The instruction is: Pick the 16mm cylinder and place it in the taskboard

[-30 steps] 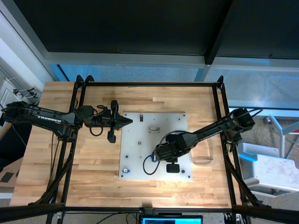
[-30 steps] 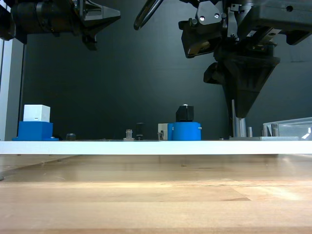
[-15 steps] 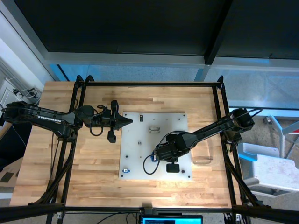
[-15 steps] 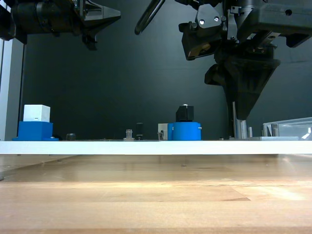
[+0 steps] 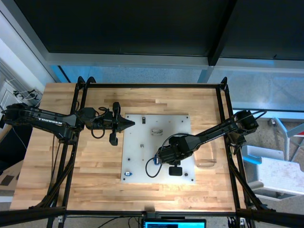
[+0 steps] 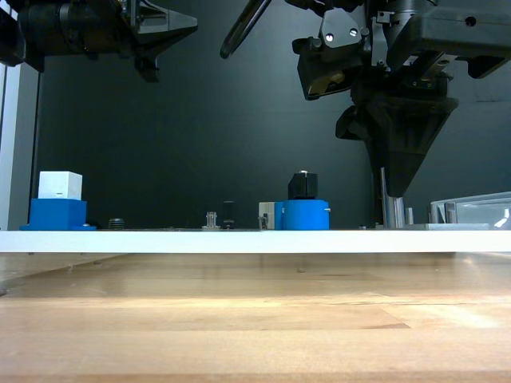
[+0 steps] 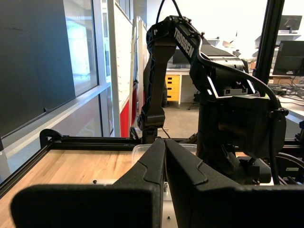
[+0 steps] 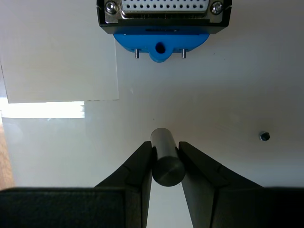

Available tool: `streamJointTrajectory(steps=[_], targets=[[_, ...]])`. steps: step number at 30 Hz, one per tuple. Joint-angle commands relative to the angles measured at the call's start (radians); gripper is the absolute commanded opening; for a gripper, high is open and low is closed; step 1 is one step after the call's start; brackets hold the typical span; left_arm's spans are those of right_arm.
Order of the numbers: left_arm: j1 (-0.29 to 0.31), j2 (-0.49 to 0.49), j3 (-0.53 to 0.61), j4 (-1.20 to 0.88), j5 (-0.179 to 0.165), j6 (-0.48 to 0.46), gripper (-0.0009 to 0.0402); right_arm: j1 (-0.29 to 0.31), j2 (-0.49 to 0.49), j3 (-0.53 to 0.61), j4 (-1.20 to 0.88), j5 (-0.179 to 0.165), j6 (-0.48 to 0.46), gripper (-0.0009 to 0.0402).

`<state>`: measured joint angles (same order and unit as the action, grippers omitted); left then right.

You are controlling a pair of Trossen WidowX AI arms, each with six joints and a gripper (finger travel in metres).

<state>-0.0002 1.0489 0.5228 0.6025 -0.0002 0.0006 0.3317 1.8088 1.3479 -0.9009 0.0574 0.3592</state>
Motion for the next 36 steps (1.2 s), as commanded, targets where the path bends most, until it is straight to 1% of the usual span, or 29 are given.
streamJointTrajectory(steps=[1, 8, 11, 36], targets=[[0.0, 0.0, 0.0, 0.0, 0.0, 0.0, 0.0, 0.0, 0.0, 0.0, 0.001, -0.006, 0.0, 0.0041], [0.0, 0.0, 0.0, 0.0, 0.0, 0.0, 0.0, 0.0, 0.0, 0.0, 0.0, -0.005, 0.0, 0.0041], [0.0, 0.0, 0.0, 0.0, 0.0, 0.0, 0.0, 0.0, 0.0, -0.001, 0.0, 0.002, 0.002, 0.0041], [0.0, 0.0, 0.0, 0.0, 0.0, 0.0, 0.0, 0.0, 0.0, -0.014, 0.021, 0.002, 0.01, 0.0041]])
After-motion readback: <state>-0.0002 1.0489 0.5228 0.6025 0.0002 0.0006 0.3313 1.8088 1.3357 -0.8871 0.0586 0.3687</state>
